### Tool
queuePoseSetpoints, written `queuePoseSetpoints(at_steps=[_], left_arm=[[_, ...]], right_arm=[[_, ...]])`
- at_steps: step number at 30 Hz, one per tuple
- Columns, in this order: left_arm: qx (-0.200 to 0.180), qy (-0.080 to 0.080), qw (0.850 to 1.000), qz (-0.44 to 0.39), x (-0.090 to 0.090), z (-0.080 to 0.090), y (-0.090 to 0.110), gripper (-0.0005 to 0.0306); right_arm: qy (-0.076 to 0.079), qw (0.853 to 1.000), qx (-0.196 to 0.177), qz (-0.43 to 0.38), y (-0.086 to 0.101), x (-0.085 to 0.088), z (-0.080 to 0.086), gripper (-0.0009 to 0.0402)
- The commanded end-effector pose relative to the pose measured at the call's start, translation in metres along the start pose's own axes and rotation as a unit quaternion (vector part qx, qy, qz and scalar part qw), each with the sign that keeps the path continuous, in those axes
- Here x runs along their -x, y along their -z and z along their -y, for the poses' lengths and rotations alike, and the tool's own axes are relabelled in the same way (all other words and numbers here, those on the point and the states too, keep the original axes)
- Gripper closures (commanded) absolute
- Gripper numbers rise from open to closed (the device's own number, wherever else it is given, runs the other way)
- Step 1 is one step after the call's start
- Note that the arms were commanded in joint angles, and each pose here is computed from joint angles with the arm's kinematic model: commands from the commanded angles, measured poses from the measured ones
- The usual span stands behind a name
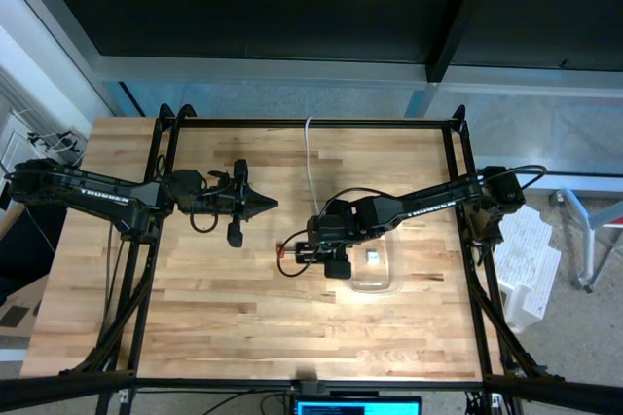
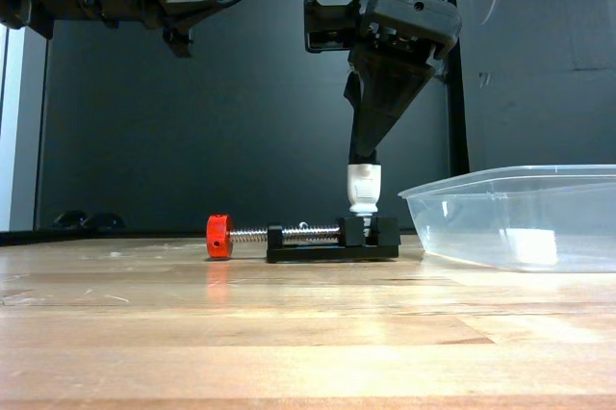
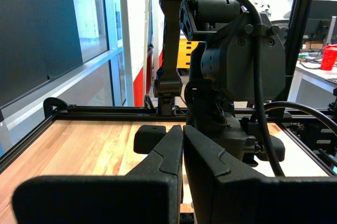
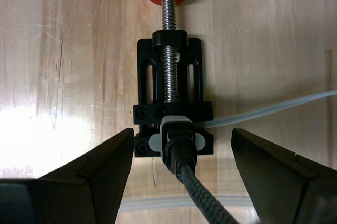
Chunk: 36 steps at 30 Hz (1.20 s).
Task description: Remove the power plug from the receptacle and place in the container
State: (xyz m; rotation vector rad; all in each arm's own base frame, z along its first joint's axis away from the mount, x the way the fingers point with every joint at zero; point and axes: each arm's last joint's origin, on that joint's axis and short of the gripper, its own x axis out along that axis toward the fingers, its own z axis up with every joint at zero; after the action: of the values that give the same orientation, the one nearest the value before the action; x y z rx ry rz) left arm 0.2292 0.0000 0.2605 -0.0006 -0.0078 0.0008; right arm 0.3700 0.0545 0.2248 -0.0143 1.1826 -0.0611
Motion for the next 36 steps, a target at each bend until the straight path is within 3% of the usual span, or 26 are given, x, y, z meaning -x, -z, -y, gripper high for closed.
queuePoseSetpoints(at_steps=[1, 15, 20, 28, 36], left_arm=[[0.0, 0.0, 1.0, 0.0, 0.0, 0.0, 0.0, 0.03], [0.0, 0.0, 1.0, 0.0, 0.0, -0.0001, 0.0, 0.03], [0.0, 0.0, 1.0, 0.0, 0.0, 0.0, 0.0, 0.03], [0.0, 0.0, 1.0, 0.0, 0.0, 0.0, 0.0, 0.03], [0.0, 0.0, 1.0, 0.0, 0.0, 0.0, 0.0, 0.03]], right_arm=[[0.0, 1.0, 0.0, -0.001, 0.0001, -0.0019, -0.0003, 0.015], [0.0, 1.0, 0.008, 0.002, -0.0003, -0.001, -0.0001, 0.0258], [0.023, 1.0, 0.008, 0.006, -0.0006, -0.001, 0.0011, 0.031], [0.021, 1.0, 0.009, 0.005, -0.0005, -0.001, 0.0011, 0.0389], [0.021, 1.0, 0.008, 0.005, -0.0005, -0.0011, 0.0015, 0.0394]])
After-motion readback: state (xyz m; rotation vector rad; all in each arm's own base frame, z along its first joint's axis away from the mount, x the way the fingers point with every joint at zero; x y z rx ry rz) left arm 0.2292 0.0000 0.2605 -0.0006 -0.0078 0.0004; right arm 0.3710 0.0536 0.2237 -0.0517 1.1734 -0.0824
